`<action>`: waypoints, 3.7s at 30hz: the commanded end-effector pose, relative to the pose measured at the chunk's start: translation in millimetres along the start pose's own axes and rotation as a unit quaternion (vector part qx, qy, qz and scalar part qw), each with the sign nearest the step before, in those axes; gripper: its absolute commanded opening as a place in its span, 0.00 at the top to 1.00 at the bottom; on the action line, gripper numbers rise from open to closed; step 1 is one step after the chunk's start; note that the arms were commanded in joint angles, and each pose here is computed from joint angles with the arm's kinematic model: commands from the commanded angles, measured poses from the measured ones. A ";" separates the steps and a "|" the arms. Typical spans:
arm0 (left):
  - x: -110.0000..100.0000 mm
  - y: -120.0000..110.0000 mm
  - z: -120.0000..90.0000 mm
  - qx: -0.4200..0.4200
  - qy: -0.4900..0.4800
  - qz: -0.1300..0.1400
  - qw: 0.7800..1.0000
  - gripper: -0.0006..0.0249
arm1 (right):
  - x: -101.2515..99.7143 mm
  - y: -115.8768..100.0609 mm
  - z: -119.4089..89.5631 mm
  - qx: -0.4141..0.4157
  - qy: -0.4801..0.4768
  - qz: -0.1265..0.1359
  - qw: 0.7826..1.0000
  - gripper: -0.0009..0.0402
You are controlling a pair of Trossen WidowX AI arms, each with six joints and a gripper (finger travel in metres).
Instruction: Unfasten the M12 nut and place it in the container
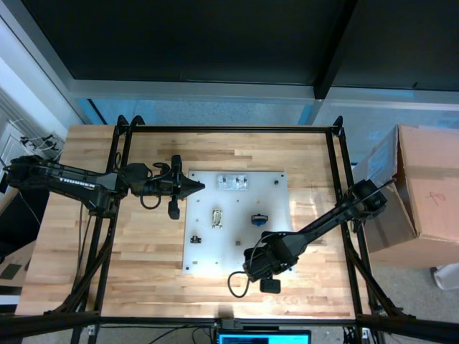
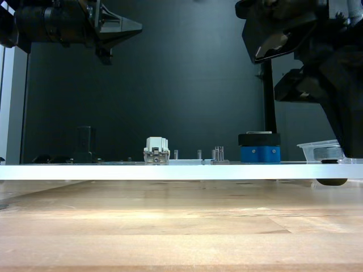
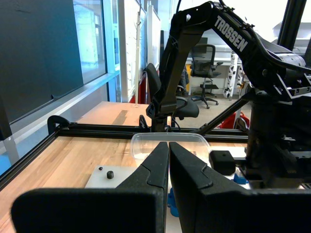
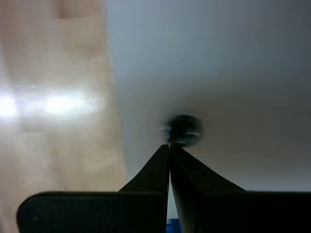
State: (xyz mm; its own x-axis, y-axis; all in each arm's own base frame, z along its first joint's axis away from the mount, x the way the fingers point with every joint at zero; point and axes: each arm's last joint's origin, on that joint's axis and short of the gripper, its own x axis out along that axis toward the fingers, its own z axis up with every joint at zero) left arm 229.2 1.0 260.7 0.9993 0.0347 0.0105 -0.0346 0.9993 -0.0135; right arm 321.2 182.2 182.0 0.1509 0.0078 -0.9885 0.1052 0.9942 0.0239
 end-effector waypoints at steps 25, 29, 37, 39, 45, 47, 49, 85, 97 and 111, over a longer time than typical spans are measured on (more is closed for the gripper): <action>0.0 0.0 0.0 0.000 0.000 0.000 1.000 0.98 | -15.6 7.9 2.3 0.015 0.011 0.064 0.998 0.98; 0.0 0.0 0.0 0.000 0.000 0.000 1.000 0.98 | -6.7 10.9 4.3 0.006 0.010 0.064 0.998 0.98; 0.0 0.1 0.0 0.000 0.000 0.000 1.000 0.98 | 2.0 9.9 2.6 0.003 0.016 0.058 0.998 0.98; 0.0 0.0 0.0 0.000 0.000 0.000 1.000 0.98 | 2.3 9.3 2.6 0.003 0.016 0.056 0.998 0.98; 0.0 0.1 0.0 0.000 0.000 0.000 1.000 0.98 | 2.7 7.4 3.0 0.005 0.003 0.036 0.999 0.98; 0.0 0.0 0.0 0.000 0.000 0.000 1.000 0.97 | 2.7 7.2 3.0 0.005 0.003 0.035 0.999 0.98; 0.0 0.0 0.0 0.000 0.000 0.000 1.000 0.98 | 2.7 7.0 3.0 0.005 0.004 0.035 0.999 0.98; 0.0 0.1 -0.2 0.000 0.001 0.000 1.000 0.98 | -15.2 8.9 2.3 0.037 0.007 0.075 0.996 0.98; 0.0 0.0 -0.2 0.000 0.001 0.000 1.000 0.98 | 2.5 10.8 4.1 0.026 0.013 0.057 0.998 0.98; 0.0 0.0 -0.2 0.000 0.001 0.000 1.000 0.98 | 0.9 7.6 3.1 0.027 0.007 0.032 0.999 0.98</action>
State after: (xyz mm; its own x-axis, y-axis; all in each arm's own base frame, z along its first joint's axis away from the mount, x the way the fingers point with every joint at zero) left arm 229.1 1.0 260.6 0.9994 0.0343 0.0086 -0.0342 0.9993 -0.0135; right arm 325.2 189.7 181.3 0.1419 0.0773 -0.9869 0.1473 0.9842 0.0983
